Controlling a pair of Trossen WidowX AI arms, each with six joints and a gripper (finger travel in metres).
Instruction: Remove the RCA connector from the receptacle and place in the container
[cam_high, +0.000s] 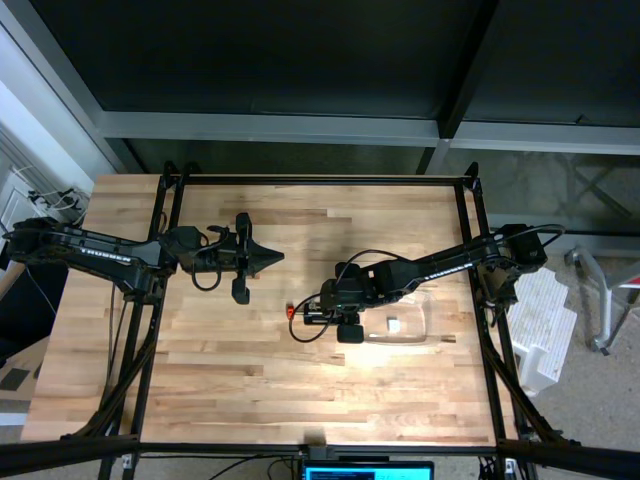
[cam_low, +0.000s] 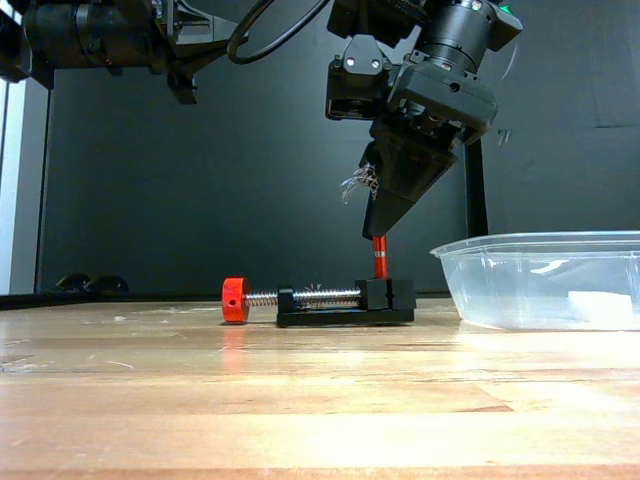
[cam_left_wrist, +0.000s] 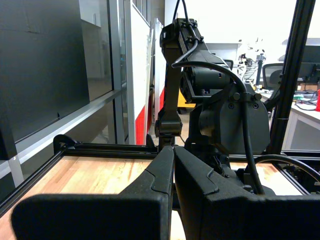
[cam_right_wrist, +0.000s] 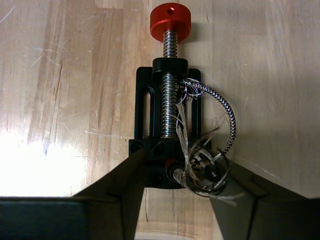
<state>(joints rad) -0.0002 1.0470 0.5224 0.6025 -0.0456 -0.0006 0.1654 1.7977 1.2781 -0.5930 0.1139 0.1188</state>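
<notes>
Spotting RCA connector (cam_low: 379, 257) upright in receptacle (cam_low: 345, 302), nearer table (cam_high: 250, 380) right edge, container (cam_low: 540, 285) beside. Guessing light, stiff, slick: pinching barrel, dodging frayed braid (cam_right_wrist: 227, 117). Finding right gripper (cam_low: 376, 232) just above, fingers narrowly apart; left gripper (cam_left_wrist: 173, 148) hanging toward left edge, fingers closed.

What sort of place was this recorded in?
Probably a robotics lab: a wooden bench inside a black rail frame, a desk and office chair beyond it, a laptop at the near edge. Left hand hangs parked above the bench; right hand sits over the receptacle.
</notes>
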